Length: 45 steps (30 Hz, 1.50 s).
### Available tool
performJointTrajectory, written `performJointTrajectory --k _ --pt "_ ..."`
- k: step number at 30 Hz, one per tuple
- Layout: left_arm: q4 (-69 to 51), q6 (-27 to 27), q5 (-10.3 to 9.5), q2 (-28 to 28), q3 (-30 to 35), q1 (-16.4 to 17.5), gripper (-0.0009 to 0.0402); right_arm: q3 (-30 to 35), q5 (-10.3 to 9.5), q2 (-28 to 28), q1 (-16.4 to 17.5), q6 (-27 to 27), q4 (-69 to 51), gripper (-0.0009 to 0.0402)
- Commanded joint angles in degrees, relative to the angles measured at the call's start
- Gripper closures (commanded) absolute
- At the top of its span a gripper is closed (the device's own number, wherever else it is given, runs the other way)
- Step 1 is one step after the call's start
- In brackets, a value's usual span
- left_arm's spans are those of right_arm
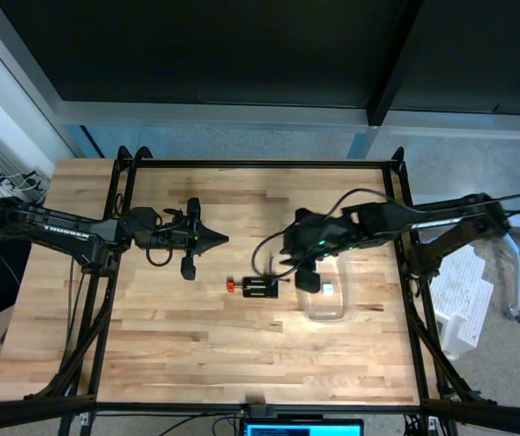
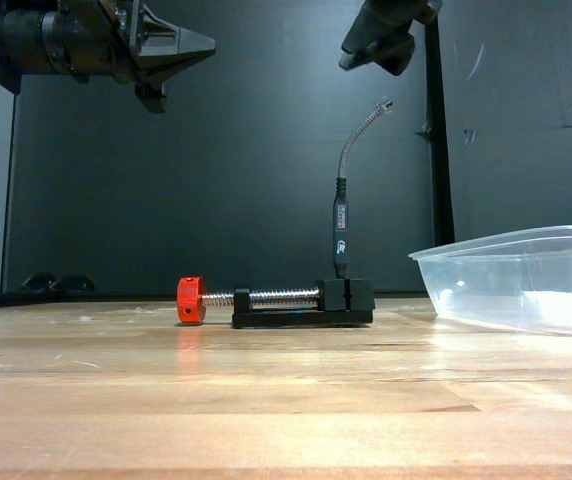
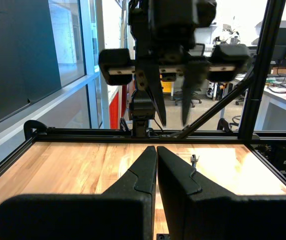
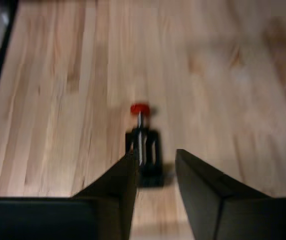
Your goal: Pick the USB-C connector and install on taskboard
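The USB-C connector (image 2: 340,232) stands upright on the taskboard (image 2: 302,304), its lower end meeting the top of the block at the end opposite the red-orange knob (image 2: 190,299). You cannot tell from these views how deep it sits. A thin silver flexible cable (image 2: 358,130) rises from the top of the plug and bends over toward the right arm's side.

The taskboard lies flat on the wooden table (image 1: 196,350), near its middle. A silver threaded rod (image 2: 281,296) runs level from the knob into the black block, and the knob points toward your left arm.

Your right gripper (image 4: 155,154) hangs in the air above the taskboard and the connector, pointing down at them. Its jaws are parted by a moderate gap, and nothing is between them. In the low view the cable tip sits just under the gripper without touching it.

Your left gripper (image 3: 156,150) is held high over the table, well apart from the taskboard, and points inward toward the right arm. Its jaws are closed almost tip to tip and hold nothing.

A clear plastic tray (image 2: 486,262) rests on the table just beside the taskboard, on the right arm's side. A small white piece (image 1: 329,288) lies inside it.
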Motion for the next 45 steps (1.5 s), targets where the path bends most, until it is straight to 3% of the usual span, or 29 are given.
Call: performJointTrajectory --k 1,4,10,17,21,30,45 --pt "0.0 0.0 0.0 0.0 0.0 0.0 0.0393 -5.9 -0.07 -4.6 -1.0 -1.3 7.5 0.0355" --pt "0.0 0.0 0.0 0.0 0.0 0.0 0.0393 -10.7 -0.11 -8.4 -2.1 -4.0 13.5 0.0397" --pt "0.0 0.0 0.0 0.0 0.0 0.0 0.0393 -19.8 -0.66 -15.6 -4.3 -5.1 25.1 0.0392" --pt "0.0 0.0 0.0 0.0 0.0 0.0 0.0393 -29.6 -4.24 -23.3 -7.6 -6.1 37.6 0.0393" --pt "0.0 0.0 0.0 0.0 0.0 0.0 0.0393 -35.0 -7.93 -26.7 -9.6 -5.9 45.6 0.0393" --pt "0.0 0.0 0.0 0.0 0.0 0.0 0.0393 -43.4 -8.07 -29.8 -10.4 -5.0 55.2 0.0393" --pt "0.0 0.0 0.0 0.0 0.0 0.0 0.0393 -46.9 -8.02 -29.8 -10.3 -4.0 59.1 0.0393"
